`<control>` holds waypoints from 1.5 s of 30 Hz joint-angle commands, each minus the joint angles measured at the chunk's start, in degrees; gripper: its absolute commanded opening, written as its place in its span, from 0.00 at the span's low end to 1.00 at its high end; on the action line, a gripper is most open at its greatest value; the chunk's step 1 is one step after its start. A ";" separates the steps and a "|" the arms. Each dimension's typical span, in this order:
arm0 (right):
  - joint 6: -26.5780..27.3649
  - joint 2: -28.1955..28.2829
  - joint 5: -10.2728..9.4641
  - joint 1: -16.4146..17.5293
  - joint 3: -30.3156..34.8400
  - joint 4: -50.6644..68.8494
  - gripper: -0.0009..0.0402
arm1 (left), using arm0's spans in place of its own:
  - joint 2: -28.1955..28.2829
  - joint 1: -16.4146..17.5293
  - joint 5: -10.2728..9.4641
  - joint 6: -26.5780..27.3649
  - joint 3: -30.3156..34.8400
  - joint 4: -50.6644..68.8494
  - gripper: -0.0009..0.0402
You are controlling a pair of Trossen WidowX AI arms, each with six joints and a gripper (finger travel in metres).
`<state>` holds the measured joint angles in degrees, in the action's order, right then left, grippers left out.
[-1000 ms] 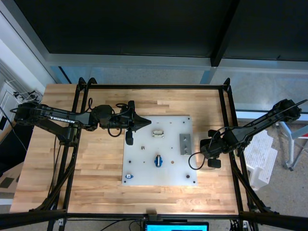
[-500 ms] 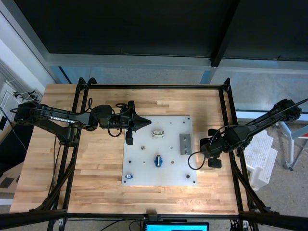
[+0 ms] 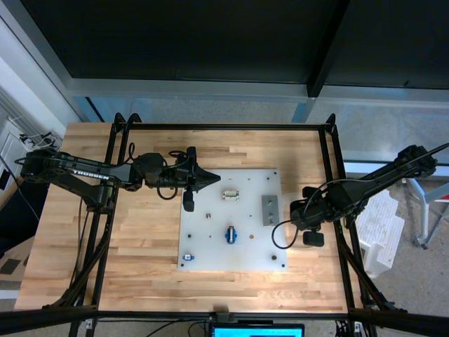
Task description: Pick the 16mm cylinder and install on the taskboard
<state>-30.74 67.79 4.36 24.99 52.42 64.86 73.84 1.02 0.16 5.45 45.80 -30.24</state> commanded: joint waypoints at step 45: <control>7.26 37.62 0.59 -5.62 31.01 -6.14 0.05 | 0.02 0.00 0.00 -0.02 0.00 -0.02 0.02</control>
<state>-23.46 105.21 4.91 19.38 83.50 59.02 73.87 1.02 0.14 5.43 45.78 -30.26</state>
